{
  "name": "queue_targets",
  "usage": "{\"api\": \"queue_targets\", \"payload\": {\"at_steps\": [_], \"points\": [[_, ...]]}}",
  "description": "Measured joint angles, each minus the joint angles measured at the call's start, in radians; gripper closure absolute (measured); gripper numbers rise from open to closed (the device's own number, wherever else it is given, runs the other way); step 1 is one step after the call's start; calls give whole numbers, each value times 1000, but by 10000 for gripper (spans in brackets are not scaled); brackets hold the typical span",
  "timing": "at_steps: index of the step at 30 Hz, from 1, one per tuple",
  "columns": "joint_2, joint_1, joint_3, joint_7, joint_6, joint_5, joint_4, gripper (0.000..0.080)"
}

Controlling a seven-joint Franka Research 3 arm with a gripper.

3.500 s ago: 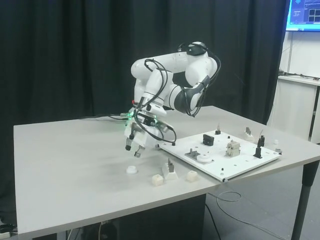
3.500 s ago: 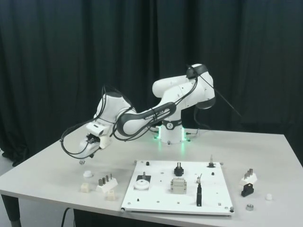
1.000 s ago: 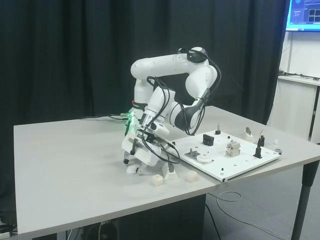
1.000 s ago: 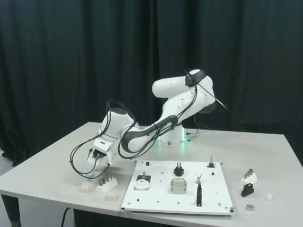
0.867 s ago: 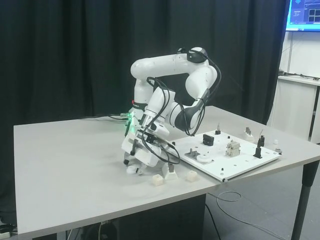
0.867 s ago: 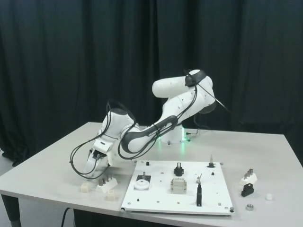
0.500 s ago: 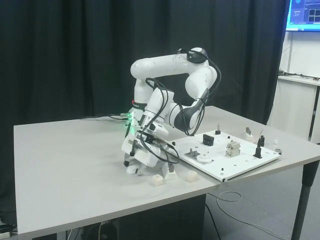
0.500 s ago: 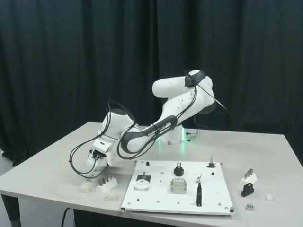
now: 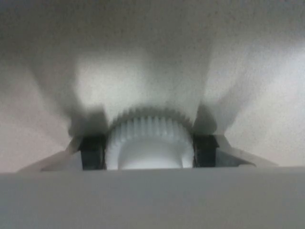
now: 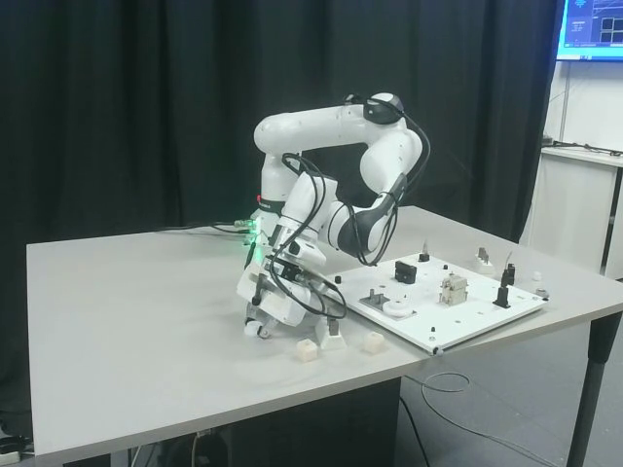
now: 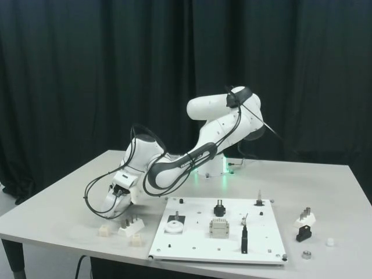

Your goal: Pick medium gear.

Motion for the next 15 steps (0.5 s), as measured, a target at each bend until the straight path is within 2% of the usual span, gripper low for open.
{"api": "queue_targets", "payload": {"at_steps": [15], "points": [[2, 8, -13, 2, 22, -11, -2, 407]]}}
